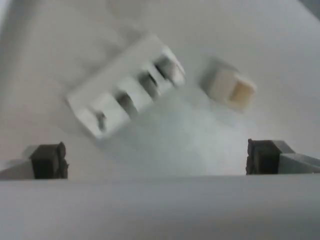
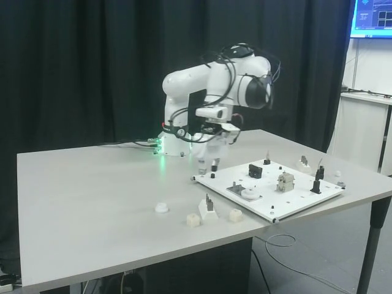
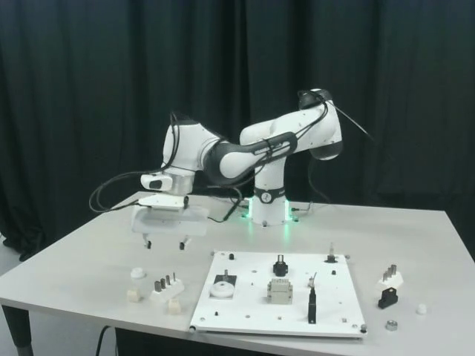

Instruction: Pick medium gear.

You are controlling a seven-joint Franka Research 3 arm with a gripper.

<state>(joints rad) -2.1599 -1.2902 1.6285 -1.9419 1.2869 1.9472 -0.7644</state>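
The hand [image 3: 165,242] is hanging wide open and empty above the desk [image 3: 89,252], lining up over the loose parts [image 3: 165,285], presumably seeking the gear.

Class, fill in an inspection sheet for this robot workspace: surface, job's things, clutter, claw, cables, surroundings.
Surface: grey table, white board lying near its front edge.
Job's things: small white parts lie loose on the table beside the board; which one is the medium gear cannot be told.
Clutter: white block with pins; black fixtures on the board.
Claw: claw open, hovering above the loose parts, holding nothing.
Cables: black cables trailing from the arm.
Surroundings: black curtain; green light at the arm's base.
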